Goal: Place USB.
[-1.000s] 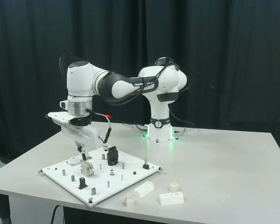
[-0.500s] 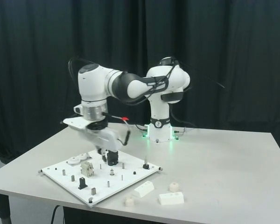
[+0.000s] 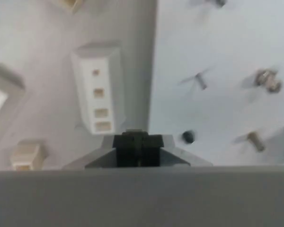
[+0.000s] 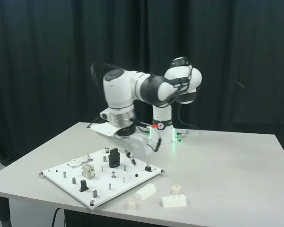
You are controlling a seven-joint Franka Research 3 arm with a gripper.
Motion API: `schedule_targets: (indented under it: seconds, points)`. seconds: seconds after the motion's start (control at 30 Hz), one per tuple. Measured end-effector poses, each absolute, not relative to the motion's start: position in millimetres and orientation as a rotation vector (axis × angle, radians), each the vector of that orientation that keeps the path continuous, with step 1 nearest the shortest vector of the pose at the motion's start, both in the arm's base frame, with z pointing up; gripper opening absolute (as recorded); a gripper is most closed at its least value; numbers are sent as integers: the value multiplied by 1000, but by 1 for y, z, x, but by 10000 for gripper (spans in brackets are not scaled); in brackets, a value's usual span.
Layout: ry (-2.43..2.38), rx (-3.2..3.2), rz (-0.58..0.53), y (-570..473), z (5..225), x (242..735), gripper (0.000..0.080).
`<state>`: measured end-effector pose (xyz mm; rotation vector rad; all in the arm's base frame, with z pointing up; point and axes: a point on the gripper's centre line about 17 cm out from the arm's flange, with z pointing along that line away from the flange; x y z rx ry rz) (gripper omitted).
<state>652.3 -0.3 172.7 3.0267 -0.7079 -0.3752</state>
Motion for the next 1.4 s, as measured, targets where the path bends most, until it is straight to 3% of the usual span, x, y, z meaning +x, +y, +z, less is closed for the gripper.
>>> schedule_targets:
  seconds: [0.37, 1.4]
  points:
    - [-729, 2980, -412, 53, 162, 619, 26]
    - [-753, 2971, -255, 131, 125, 557, 26]
